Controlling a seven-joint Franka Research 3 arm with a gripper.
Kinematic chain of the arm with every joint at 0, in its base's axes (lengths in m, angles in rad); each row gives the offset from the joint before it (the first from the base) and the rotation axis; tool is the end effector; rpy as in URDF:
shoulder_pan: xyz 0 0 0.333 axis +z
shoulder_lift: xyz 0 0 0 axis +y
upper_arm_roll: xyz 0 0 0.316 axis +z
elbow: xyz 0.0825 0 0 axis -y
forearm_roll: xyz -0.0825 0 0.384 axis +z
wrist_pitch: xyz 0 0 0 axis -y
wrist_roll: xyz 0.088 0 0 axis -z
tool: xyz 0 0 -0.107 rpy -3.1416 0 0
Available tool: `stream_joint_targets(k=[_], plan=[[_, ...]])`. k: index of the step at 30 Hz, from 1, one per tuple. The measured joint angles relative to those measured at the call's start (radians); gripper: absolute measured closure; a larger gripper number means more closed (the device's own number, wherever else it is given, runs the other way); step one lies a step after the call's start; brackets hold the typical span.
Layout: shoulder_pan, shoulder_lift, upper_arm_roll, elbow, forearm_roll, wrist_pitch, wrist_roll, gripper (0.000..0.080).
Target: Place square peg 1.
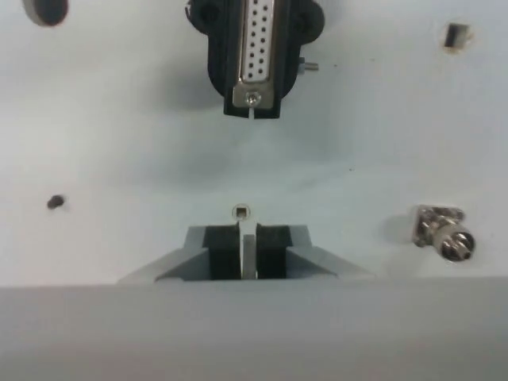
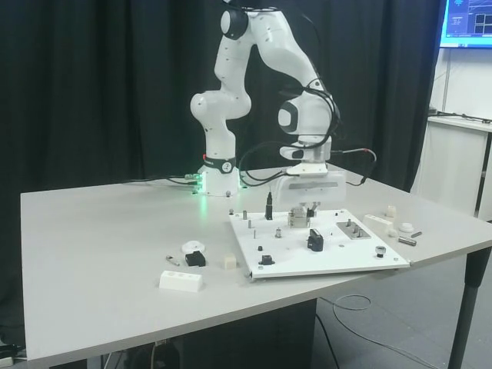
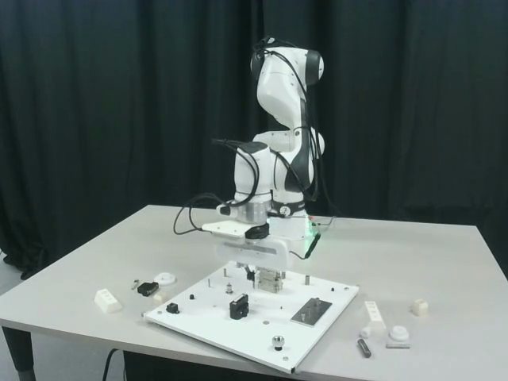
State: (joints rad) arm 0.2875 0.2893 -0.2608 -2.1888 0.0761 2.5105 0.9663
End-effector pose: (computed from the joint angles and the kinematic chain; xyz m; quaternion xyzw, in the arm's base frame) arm 0.5626 0.0150 0.2620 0.8801 -0.4741 0.0258 0.0015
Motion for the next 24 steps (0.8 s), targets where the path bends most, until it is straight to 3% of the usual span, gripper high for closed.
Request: stream_joint_targets(k=[11,24], plan=[[0.000,-0.015,-0.008,0.022,-0.011,-0.038,0.000,0.0765],[0.000,-0.014,-0.012,0.026,-0.025,-0.042,0.000,0.0765]])
